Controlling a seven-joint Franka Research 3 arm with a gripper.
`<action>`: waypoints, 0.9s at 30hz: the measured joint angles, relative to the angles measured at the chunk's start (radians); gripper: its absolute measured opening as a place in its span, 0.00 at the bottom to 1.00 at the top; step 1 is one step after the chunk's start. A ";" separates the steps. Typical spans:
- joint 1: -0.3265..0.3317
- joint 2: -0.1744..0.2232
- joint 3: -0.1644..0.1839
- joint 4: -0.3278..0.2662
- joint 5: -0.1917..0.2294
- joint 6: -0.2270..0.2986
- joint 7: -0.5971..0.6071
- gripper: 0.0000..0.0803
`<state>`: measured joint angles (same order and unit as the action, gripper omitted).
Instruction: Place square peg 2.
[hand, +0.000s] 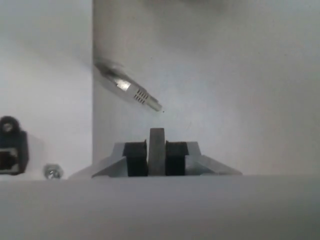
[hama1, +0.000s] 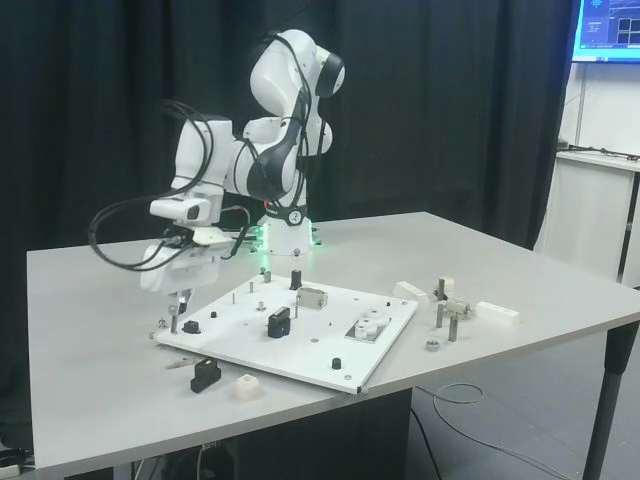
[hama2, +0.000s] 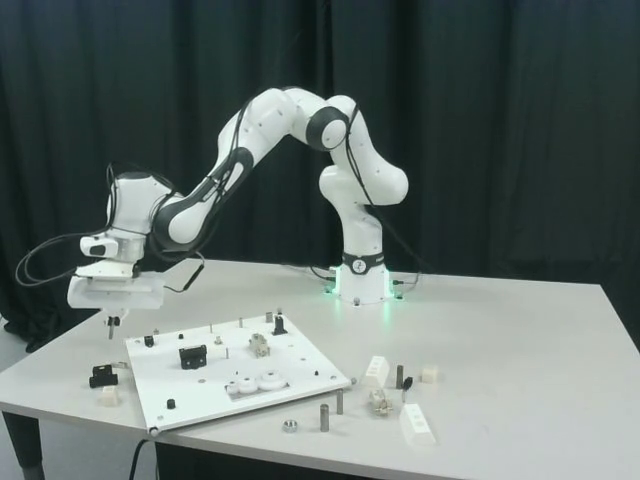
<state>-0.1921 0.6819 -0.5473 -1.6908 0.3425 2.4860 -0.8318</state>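
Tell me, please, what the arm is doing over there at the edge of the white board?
The white Franka arm has reached out to the far corner of the white assembly board, and its end effector is shut on a grey square peg held upright. In the room views the peg hangs just above the board's corner, so it does not look seated yet. A small metal plug lies on the grey table just off that board edge, and other loose parts sit further along the table.

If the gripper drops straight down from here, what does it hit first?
The gripper, jaws shut on the grey peg, points down near the white board's far corner. Likely the peg's tip meets the grey table just beside the board's edge; depth is unclear.
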 joint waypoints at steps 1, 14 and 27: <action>-0.011 0.007 0.009 0.011 0.000 -0.005 -0.001 0.09; -0.093 0.089 0.058 0.129 0.007 -0.102 -0.012 0.09; -0.114 0.147 0.058 0.190 0.046 -0.156 -0.063 0.09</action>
<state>-0.3060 0.8287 -0.4892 -1.5006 0.3884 2.3296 -0.8950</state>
